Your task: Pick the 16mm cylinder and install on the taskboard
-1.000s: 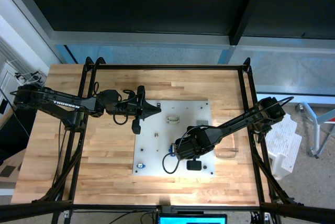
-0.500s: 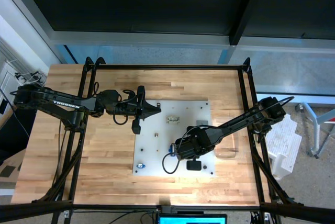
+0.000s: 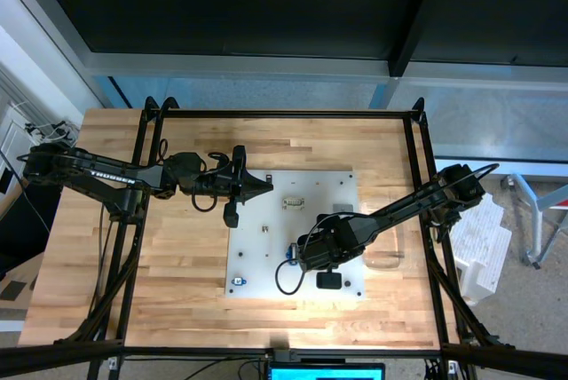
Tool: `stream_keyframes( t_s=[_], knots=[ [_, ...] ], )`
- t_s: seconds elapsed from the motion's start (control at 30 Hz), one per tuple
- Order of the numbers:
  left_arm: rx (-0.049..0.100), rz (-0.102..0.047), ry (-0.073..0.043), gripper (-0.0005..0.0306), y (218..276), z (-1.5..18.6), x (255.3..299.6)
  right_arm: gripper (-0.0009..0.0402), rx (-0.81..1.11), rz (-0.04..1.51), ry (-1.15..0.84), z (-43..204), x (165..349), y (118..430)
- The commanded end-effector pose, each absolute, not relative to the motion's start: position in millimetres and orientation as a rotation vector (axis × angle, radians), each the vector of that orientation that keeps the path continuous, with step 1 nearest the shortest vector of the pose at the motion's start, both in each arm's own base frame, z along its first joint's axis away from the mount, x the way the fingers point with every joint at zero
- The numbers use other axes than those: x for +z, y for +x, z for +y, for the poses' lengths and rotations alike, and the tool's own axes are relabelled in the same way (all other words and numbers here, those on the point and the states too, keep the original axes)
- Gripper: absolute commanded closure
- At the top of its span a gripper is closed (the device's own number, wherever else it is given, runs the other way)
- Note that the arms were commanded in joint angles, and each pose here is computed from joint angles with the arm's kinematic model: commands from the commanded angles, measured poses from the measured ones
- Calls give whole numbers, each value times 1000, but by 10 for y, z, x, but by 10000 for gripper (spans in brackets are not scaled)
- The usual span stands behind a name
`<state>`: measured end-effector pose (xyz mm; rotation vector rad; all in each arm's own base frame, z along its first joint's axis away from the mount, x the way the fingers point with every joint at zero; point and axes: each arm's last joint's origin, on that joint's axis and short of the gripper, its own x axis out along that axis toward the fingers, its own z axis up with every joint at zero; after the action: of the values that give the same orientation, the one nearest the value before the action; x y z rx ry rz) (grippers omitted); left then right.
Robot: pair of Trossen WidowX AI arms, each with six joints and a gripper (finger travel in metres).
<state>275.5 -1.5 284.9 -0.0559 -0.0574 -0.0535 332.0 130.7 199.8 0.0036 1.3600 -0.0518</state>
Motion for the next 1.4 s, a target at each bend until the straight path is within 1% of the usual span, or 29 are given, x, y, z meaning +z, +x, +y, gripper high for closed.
stream_keyframes(
  t_s=[0.03,1.4],
  knots=[
    [-54,-57,-56,300,2756,-15,2850,380,-55,1364,1,1305,1992,3317],
    [-54,-57,-56,300,2756,-15,2850,380,-78,1358,-14,1290,1984,3316]
  ],
)
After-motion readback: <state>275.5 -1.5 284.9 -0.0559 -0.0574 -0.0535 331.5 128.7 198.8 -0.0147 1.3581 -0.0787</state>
